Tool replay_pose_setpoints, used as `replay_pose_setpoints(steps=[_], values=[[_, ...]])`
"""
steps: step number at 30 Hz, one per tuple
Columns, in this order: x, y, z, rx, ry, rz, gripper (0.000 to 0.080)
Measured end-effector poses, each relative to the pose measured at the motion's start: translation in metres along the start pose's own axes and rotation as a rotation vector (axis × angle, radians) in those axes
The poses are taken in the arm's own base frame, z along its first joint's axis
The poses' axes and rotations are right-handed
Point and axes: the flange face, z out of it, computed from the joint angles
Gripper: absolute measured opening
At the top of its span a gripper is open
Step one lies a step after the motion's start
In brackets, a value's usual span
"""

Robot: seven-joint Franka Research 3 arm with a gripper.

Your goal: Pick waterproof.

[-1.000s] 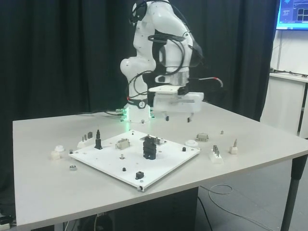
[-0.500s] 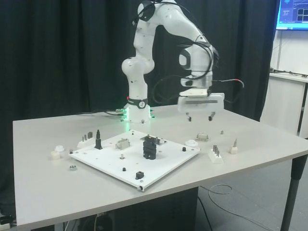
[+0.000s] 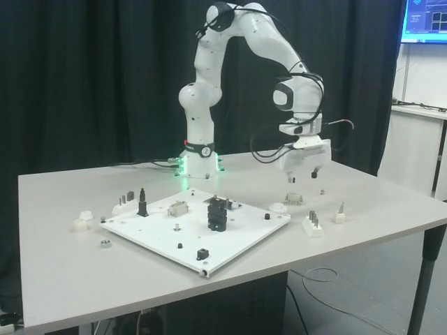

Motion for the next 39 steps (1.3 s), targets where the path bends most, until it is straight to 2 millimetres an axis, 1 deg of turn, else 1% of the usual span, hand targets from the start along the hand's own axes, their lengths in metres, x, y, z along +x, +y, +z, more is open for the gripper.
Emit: replay_pose_setpoints(steps=[12,24,33,39], values=[[-0.029,-0.002,0.026,-0.037,-0.009,-0.279,0.08],[-0.054,-0.006,0.053,-0.078,-0.035,-0.443,0.08],[-0.064,-0.007,0.074,-0.119,-0.045,-0.585,0.08],[-0.067,-0.006,0.084,-0.15,-0.031,-0.634,0.08]])
